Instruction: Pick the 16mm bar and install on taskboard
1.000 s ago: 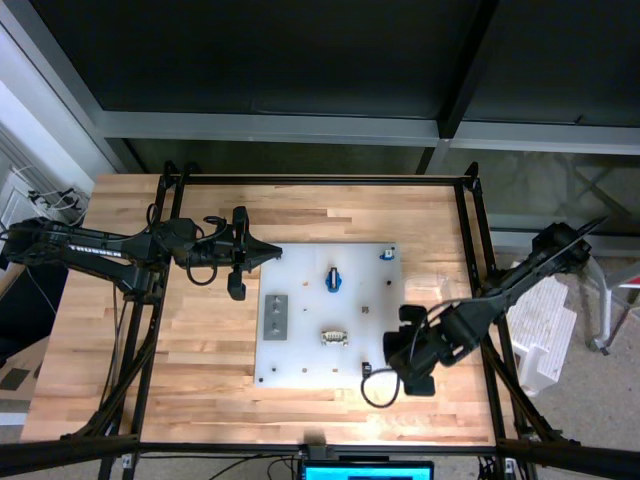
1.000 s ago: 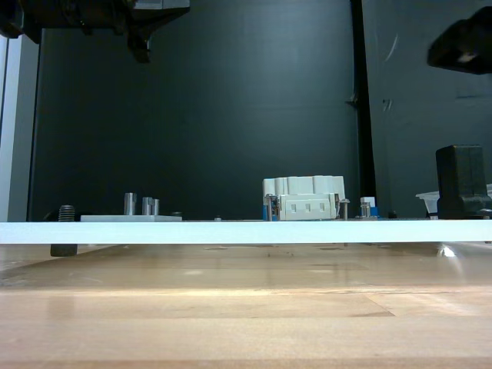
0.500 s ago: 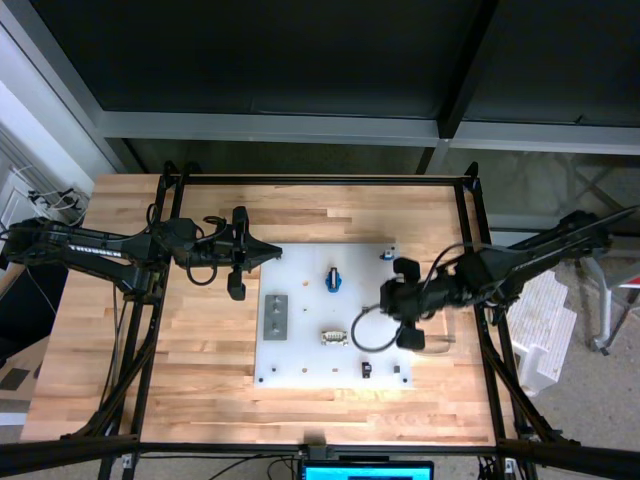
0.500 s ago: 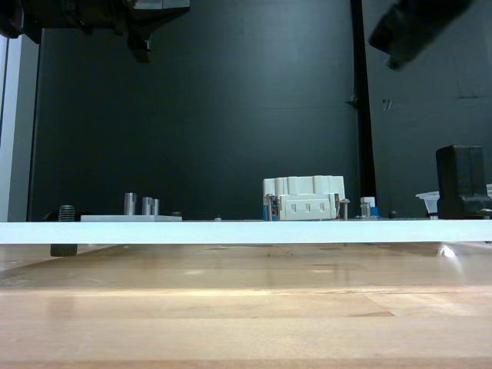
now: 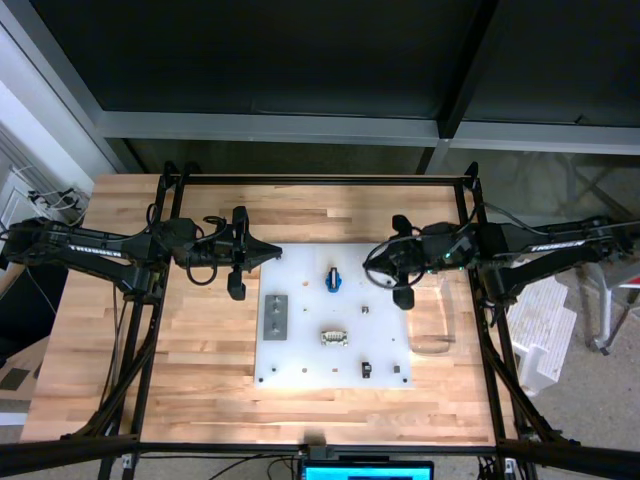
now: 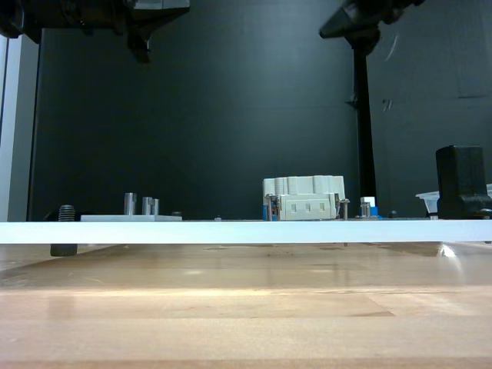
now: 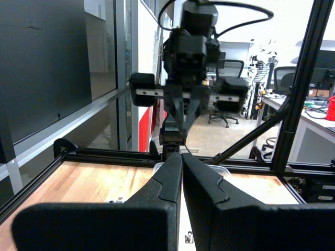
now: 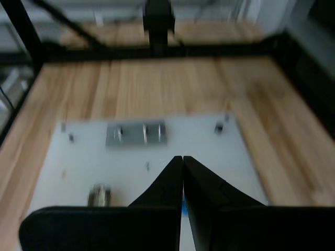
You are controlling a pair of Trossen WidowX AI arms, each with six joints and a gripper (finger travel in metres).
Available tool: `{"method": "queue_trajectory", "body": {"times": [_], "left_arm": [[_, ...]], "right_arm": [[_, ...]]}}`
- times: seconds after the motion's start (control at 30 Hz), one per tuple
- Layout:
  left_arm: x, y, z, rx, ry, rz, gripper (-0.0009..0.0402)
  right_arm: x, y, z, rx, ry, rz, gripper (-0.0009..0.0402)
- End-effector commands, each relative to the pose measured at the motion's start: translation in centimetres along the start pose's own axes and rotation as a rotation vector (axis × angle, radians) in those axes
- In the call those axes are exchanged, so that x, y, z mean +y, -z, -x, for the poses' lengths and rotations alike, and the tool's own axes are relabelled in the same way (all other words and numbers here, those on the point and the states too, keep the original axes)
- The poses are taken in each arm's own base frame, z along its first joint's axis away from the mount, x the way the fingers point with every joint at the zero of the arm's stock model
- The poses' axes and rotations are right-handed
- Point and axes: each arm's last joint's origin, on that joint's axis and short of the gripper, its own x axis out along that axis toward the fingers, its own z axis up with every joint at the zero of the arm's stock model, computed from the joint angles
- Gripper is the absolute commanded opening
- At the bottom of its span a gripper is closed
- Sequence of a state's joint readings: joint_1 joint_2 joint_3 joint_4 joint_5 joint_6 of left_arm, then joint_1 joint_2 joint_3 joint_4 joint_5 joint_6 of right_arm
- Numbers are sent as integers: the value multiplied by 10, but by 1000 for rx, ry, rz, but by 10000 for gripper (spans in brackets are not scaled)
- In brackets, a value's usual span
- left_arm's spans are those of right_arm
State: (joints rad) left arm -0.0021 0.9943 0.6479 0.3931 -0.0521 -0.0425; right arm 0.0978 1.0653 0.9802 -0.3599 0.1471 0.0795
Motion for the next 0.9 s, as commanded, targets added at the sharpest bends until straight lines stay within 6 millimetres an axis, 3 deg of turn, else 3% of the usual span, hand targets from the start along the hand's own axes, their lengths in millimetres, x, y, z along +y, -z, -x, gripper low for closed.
{"method": "queue_trajectory", "body": {"times": [0.03, 0.47, 0.9], "left_arm": [[0, 0, 0, 0, 0, 0, 0], [0, 0, 0, 0, 0, 0, 0], [0, 0, 0, 0, 0, 0, 0]], "right_arm": [[-7, 1, 3, -105, -22, 0, 0], [-23, 11, 11, -421, -37, -19, 0], [-24, 26, 0, -461, -61, -42, 0]]}}
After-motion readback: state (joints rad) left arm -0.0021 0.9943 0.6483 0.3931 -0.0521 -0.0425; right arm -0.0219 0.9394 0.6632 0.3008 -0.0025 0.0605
